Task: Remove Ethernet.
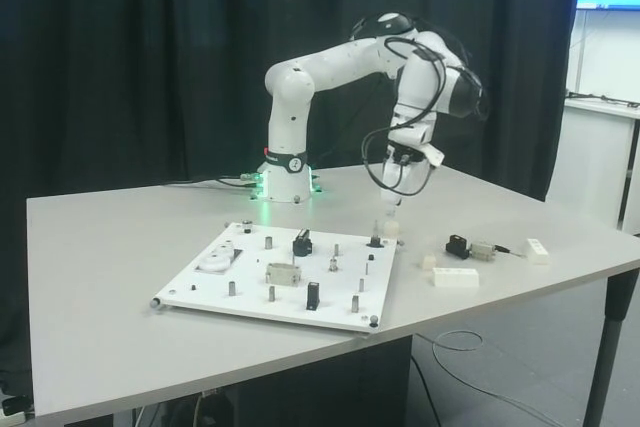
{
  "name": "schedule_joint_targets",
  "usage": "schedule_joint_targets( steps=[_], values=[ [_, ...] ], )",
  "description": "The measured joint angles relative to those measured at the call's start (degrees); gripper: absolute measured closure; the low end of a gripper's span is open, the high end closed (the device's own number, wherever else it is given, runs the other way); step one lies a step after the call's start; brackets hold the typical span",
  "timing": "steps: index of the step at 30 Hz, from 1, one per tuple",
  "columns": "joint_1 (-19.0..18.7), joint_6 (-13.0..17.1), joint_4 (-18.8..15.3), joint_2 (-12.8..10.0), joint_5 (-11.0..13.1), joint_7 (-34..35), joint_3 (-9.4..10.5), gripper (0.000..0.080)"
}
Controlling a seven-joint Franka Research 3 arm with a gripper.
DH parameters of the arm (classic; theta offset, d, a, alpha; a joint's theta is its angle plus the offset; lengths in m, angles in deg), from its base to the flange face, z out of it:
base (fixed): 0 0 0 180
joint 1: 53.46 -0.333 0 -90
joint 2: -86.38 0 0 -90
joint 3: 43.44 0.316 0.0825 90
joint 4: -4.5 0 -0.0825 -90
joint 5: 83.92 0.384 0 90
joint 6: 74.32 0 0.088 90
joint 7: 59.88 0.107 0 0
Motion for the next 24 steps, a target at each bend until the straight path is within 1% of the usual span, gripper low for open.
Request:
schedule_joint_targets(
  steps=[7, 16, 24],
  values=[
    [0.0, 0.6, -2.3, 0.0, 1.0, -3.4, 0.26, 0.0003],
    [0.1, 1.9, -4.8, -0.2, 4.3, -7.3, 1.62, 0.0003],
    [0.1, 2.8, -6.2, -0.8, 7.0, -9.7, 2.88, 0.0003]
  ],
)
